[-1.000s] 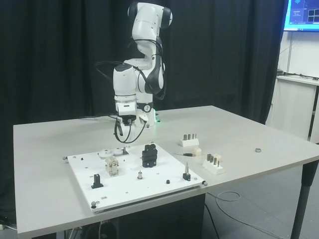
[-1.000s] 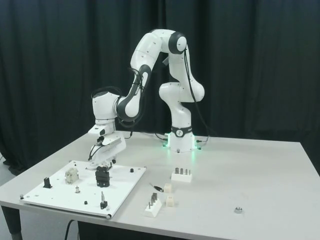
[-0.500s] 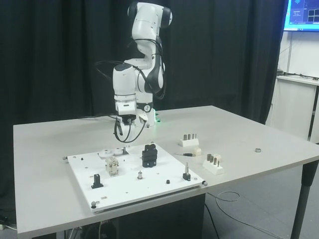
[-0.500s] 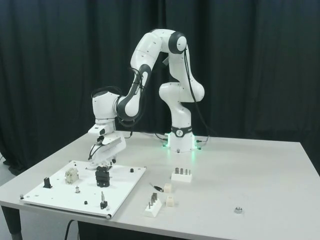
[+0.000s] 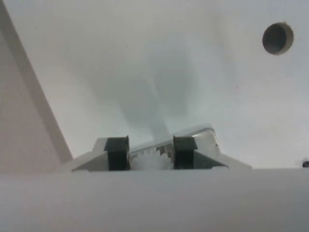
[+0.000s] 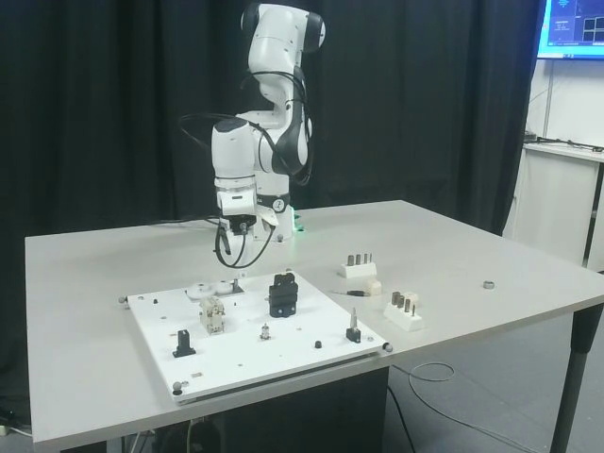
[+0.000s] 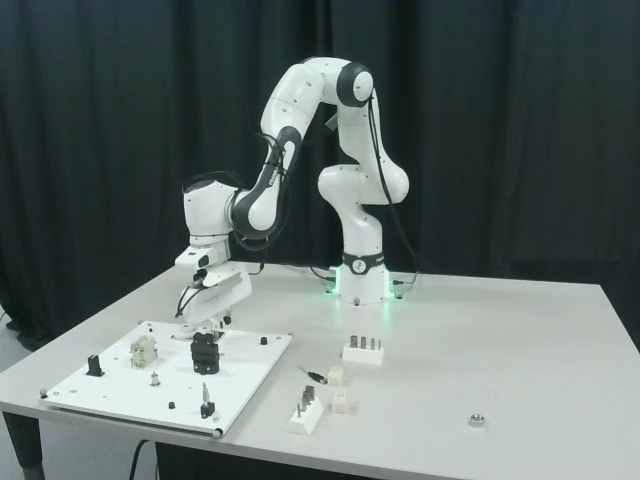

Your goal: Insert small gear.

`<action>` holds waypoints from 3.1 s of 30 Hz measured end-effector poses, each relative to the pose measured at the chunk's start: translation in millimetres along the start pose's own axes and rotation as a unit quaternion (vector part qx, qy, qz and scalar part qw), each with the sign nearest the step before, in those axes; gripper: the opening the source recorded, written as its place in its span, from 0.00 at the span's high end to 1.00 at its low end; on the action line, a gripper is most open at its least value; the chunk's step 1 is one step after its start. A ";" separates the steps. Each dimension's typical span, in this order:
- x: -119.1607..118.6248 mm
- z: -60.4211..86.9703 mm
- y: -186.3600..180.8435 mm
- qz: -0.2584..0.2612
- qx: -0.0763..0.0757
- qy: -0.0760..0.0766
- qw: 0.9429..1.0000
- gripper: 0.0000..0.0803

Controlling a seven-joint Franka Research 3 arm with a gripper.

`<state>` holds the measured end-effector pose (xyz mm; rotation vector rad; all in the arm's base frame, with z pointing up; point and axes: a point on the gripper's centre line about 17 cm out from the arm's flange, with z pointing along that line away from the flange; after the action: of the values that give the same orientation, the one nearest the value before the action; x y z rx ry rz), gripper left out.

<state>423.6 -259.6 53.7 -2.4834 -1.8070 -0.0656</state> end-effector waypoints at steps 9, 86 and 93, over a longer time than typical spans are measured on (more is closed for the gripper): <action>-0.1 0.7 -0.6 0.000 0.001 0.000 1.000 0.76; -5.8 6.2 8.3 0.014 -0.016 -0.009 1.000 0.76; -4.4 6.3 8.6 0.013 -0.016 -0.009 1.000 0.76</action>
<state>430.4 -265.9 46.9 -2.5367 -1.7926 -0.0724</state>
